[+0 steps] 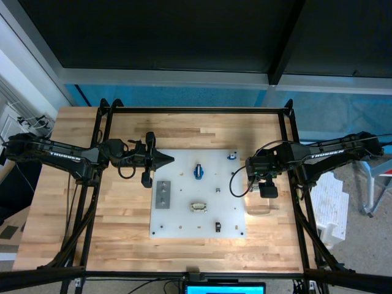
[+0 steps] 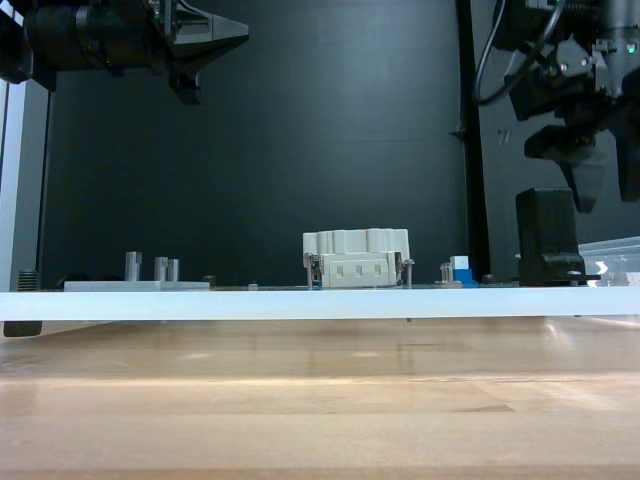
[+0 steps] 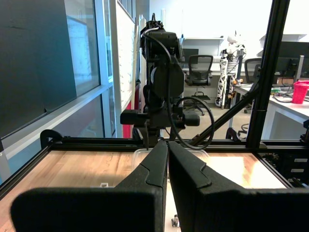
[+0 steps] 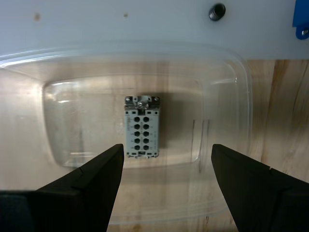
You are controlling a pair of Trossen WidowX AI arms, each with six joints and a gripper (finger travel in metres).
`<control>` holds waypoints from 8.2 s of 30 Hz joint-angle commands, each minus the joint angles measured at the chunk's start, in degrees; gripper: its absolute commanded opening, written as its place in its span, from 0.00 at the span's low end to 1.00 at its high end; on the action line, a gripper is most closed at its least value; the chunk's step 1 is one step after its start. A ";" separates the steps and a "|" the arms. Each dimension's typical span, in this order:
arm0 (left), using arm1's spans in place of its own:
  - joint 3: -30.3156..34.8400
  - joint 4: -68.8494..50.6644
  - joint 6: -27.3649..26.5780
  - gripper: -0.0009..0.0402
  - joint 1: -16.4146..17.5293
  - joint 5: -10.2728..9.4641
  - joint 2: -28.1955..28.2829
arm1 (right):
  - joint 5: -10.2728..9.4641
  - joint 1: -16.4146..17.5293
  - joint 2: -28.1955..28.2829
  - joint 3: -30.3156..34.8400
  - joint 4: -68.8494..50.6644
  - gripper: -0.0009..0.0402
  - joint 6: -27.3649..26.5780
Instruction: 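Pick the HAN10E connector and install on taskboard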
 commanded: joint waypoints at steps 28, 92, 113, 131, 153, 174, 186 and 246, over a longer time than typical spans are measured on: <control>0.00 0.02 0.00 0.02 0.00 0.00 0.00 | 2.10 5.31 0.74 -8.68 9.46 0.65 5.05; 0.00 0.02 0.00 0.02 0.00 0.00 0.02 | 1.66 7.02 3.34 -15.74 19.69 0.34 11.45; 0.00 0.02 0.00 0.02 0.00 0.00 0.02 | 1.62 7.02 1.57 -5.68 6.80 0.03 11.85; 0.00 0.02 0.00 0.02 0.00 0.00 0.02 | 1.60 7.02 1.86 5.44 -1.90 0.04 11.93; 0.00 0.02 0.00 0.02 0.00 0.00 0.02 | 0.11 8.61 28.98 33.35 -2.95 0.04 12.11; 0.00 0.02 0.00 0.02 0.00 0.00 0.02 | 0.09 9.64 48.68 56.37 -5.92 0.04 13.11; 0.00 0.02 0.00 0.02 0.00 0.00 0.02 | 0.13 9.64 55.52 65.75 -8.85 0.04 12.46; 0.00 0.02 0.00 0.02 0.00 0.00 0.02 | 0.63 10.16 58.07 64.37 -5.29 0.04 11.34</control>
